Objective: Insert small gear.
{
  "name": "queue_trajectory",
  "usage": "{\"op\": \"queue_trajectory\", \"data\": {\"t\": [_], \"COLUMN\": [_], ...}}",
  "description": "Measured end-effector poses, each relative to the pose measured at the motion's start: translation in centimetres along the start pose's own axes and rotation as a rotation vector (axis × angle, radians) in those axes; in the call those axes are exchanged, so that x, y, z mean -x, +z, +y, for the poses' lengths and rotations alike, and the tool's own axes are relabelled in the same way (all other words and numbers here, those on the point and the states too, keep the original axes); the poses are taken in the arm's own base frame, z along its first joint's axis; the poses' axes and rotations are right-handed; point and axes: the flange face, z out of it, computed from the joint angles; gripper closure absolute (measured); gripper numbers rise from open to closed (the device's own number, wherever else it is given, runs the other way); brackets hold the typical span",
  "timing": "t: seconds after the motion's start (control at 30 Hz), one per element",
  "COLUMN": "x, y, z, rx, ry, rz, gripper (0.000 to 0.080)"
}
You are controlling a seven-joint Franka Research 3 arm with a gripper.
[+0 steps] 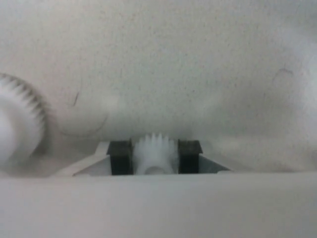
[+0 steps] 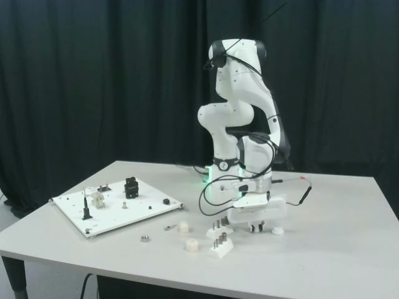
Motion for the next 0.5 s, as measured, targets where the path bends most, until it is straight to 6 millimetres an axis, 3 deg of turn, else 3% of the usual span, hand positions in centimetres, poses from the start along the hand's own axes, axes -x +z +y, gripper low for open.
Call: {"op": "queue_trajectory", "data": {"t": [0.5], "x": [-0.4], "y": [-1.5], "z": [-0.3], "rx": [-0.003], "ry": [0.002], "rz": [-0.001], "gripper": [0.0610]}}
